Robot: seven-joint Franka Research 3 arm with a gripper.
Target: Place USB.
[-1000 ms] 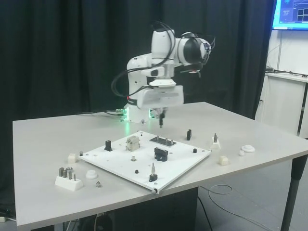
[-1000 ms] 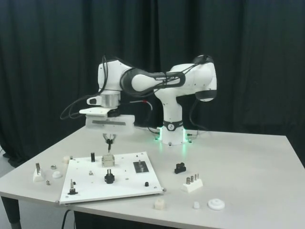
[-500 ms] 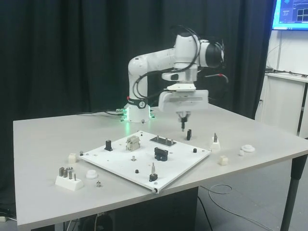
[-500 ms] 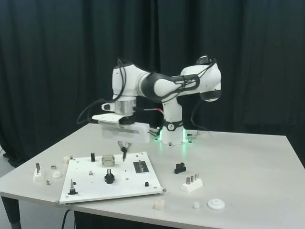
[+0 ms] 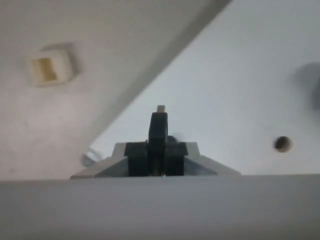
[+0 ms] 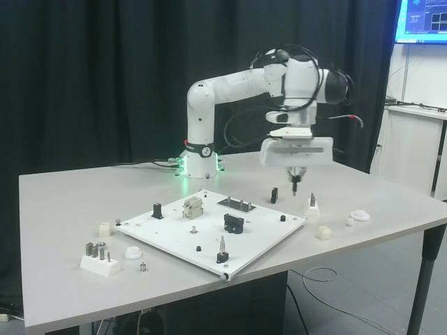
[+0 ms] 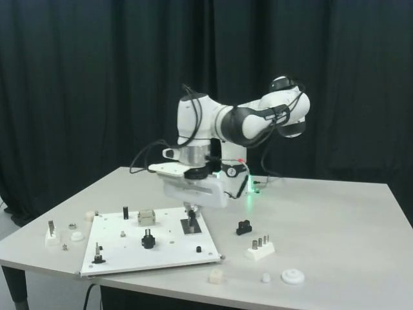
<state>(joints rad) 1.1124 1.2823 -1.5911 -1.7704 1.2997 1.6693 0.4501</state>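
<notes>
hand [image 5: 158,131] clamped on black USB plug [image 5: 158,125] | hovered above white board [image 5: 240,90] near its edge | small block [image 5: 48,69] lay apart on grey worktop [image 5: 60,125]

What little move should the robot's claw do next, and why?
Probably glide sideways to the small black upright block beside the white square board. The claw hangs in the air, shut on a small black plug, not yet above that block.
</notes>
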